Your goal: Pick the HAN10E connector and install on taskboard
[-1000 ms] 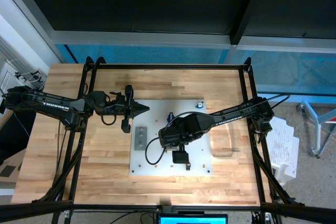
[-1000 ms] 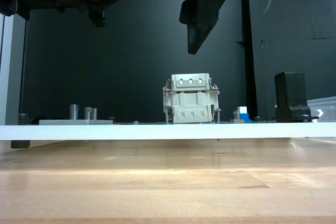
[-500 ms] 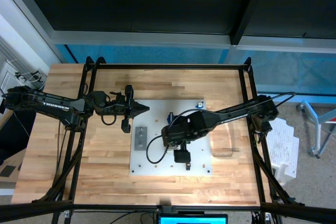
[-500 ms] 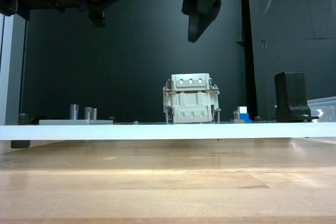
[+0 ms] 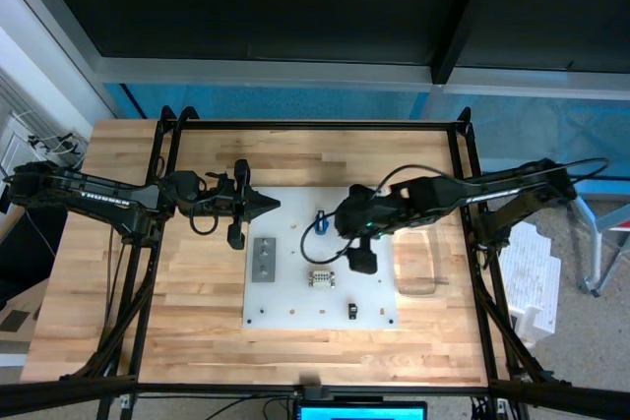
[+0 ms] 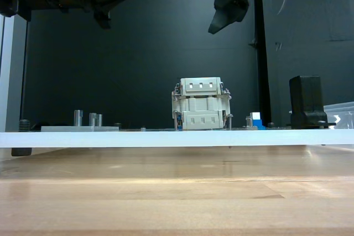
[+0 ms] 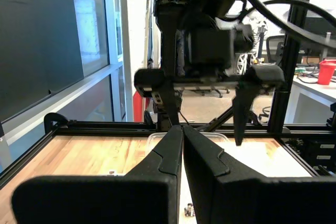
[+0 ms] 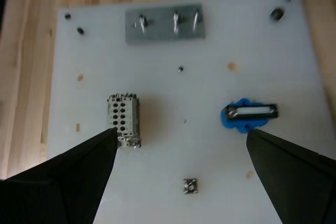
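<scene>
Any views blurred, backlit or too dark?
Right wrist view: soft, connector contacts fuzzy, open right gripper above the board. Left wrist view: bright background backlights the shut left gripper, over the board's edge. Low view: black backdrop swallows both grippers. High view: even.

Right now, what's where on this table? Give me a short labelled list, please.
Part to fit: beige connector, standing on the white board, nothing gripping it
Working arm: right pincer, open and empty, raised above the board
Idle arm: left pincer, shut and empty, hovering by the board's far left corner
Other items on board: grey block, blue knob
</scene>
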`<state>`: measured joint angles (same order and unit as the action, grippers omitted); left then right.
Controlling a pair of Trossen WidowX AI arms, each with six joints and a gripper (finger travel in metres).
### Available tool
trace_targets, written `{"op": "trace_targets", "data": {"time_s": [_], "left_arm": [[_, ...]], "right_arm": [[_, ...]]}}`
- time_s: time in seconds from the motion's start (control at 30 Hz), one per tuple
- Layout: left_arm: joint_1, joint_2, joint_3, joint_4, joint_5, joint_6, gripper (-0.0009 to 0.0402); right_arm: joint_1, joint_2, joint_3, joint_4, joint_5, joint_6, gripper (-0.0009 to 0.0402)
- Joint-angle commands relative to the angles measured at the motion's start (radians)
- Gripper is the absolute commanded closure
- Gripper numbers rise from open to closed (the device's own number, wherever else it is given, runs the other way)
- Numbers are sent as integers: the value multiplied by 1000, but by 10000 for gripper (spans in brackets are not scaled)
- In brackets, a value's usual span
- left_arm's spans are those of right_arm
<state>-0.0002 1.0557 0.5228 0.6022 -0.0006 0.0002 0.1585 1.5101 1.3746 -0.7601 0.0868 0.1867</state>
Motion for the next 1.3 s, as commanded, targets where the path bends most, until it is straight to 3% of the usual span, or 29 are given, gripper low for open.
{"op": "trace_targets", "data": {"time_s": [0.03, 0.47, 0.97, 1.03, 1.3], "left_arm": [[0, 0, 0, 0, 0, 0, 392], [0, 0, 0, 0, 0, 0, 392], [0, 0, 0, 0, 0, 0, 392], [0, 0, 0, 0, 0, 0, 392], [0, 0, 0, 0, 0, 0, 392]], "right_arm": [[-27, -73, -70, 75, -1, -35, 60], [-121, -283, -225, 208, -1, -124, 186], [-134, -473, -467, 613, -13, -142, 376], [-135, -489, -494, 657, -27, -144, 397], [-135, -518, -591, 874, -36, -140, 392]]}}
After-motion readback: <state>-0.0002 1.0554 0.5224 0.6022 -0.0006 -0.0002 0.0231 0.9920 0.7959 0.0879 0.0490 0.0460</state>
